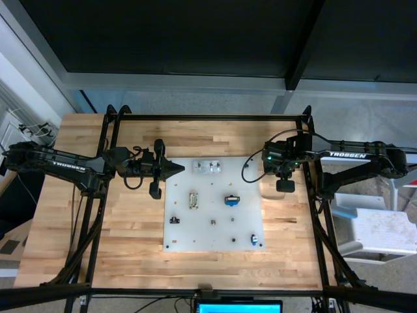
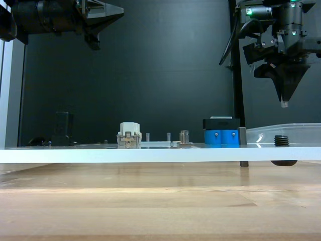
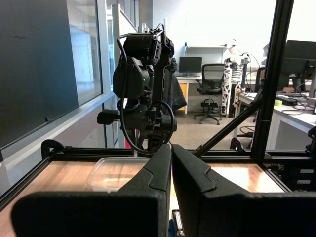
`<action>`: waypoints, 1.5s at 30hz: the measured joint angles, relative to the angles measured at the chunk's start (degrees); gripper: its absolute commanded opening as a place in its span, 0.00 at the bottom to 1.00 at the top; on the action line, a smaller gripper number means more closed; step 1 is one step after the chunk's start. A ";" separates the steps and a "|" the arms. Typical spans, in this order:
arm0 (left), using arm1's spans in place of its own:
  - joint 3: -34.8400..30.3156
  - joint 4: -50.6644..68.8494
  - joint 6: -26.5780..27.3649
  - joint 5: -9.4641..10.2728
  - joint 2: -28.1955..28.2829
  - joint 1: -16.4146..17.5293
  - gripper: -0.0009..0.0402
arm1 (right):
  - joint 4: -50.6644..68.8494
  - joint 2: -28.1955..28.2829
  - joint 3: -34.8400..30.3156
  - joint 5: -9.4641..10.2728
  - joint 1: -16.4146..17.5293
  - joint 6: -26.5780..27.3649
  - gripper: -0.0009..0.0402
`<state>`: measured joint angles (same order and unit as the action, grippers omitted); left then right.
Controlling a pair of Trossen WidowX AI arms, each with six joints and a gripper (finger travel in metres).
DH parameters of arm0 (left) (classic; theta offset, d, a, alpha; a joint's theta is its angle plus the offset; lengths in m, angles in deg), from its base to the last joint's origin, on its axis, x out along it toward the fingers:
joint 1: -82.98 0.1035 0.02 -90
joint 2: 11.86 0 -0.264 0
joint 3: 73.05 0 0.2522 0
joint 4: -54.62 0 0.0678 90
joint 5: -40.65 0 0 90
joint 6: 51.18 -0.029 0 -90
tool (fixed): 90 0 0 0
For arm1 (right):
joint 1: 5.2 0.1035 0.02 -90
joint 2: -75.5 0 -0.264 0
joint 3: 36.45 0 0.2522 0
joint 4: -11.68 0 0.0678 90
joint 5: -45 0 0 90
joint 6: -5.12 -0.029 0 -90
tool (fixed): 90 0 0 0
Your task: Remove the rj45 connector and place it in the container
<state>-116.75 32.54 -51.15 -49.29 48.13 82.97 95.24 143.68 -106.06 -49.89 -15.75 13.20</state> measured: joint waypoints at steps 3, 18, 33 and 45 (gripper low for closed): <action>0.00 0.00 -0.02 0.00 0.00 0.00 0.02 | -0.15 0.00 -0.20 0.02 0.00 0.00 0.03; 0.00 0.00 -0.02 0.00 0.00 0.00 0.02 | -0.35 0.00 -0.72 -0.02 0.00 -0.20 0.35; 0.00 0.00 -0.02 -0.02 0.00 0.00 0.02 | -0.33 0.00 -0.72 -0.07 0.02 -0.13 0.64; 0.00 0.00 -0.02 -0.02 0.00 0.00 0.02 | -0.37 0.02 -0.72 -0.07 0.02 -0.07 0.63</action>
